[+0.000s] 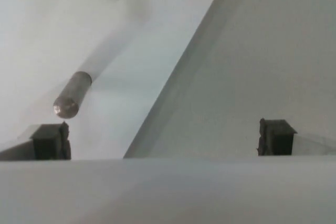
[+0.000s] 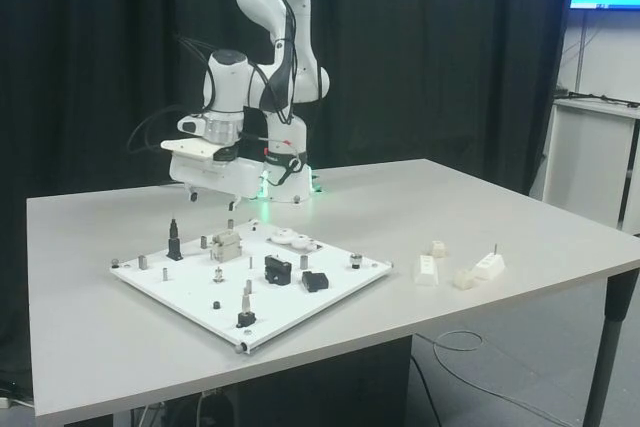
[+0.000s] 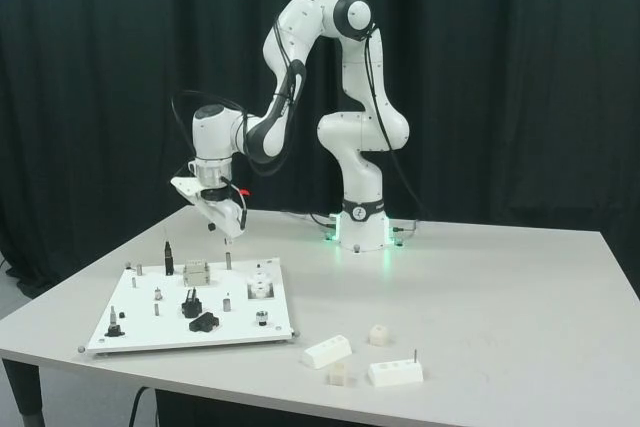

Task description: Insert round peg 3.

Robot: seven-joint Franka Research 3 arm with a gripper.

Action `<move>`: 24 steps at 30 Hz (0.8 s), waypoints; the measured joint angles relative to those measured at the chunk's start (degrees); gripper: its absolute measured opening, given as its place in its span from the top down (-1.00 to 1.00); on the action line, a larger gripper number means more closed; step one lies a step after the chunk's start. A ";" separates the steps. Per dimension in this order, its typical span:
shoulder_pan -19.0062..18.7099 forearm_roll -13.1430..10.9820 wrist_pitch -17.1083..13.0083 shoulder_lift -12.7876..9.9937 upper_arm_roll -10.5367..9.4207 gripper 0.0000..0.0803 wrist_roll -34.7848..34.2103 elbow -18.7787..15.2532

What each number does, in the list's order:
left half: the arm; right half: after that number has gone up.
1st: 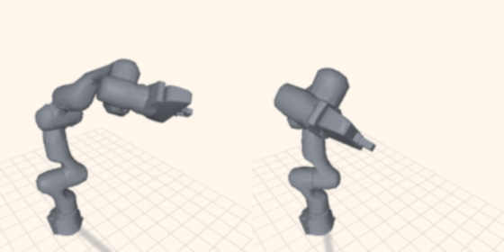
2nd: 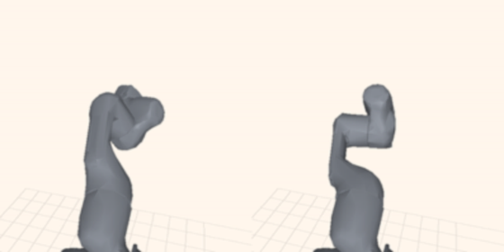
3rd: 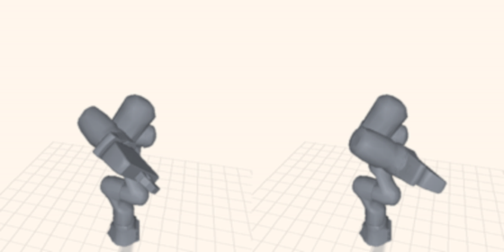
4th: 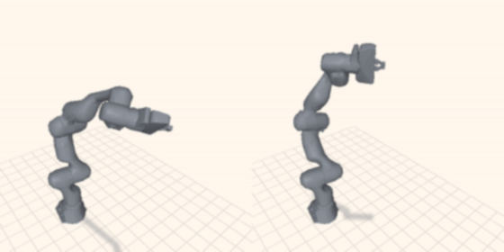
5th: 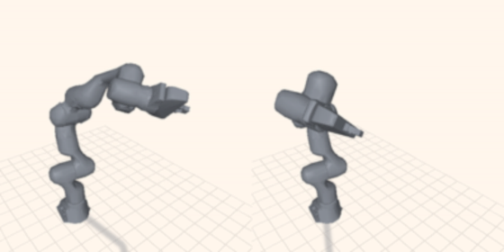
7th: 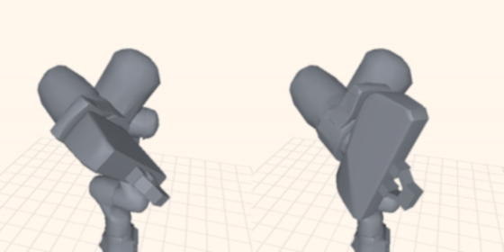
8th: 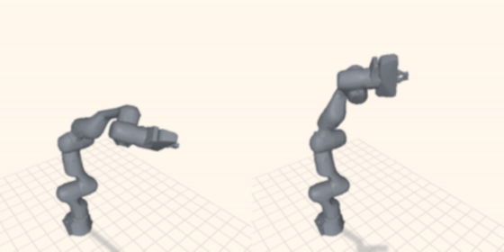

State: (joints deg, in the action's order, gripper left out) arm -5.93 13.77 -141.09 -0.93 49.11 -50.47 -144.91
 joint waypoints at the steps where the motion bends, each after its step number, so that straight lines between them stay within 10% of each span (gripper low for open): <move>1: -0.01 -0.03 -0.14 -0.20 0.00 -0.99 0.02 0.00; 24: -0.04 -2.83 -2.53 -3.63 -0.07 -0.99 1.35 -0.01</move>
State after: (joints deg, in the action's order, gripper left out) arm -5.97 10.95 -143.62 -4.56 49.04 -49.12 -144.91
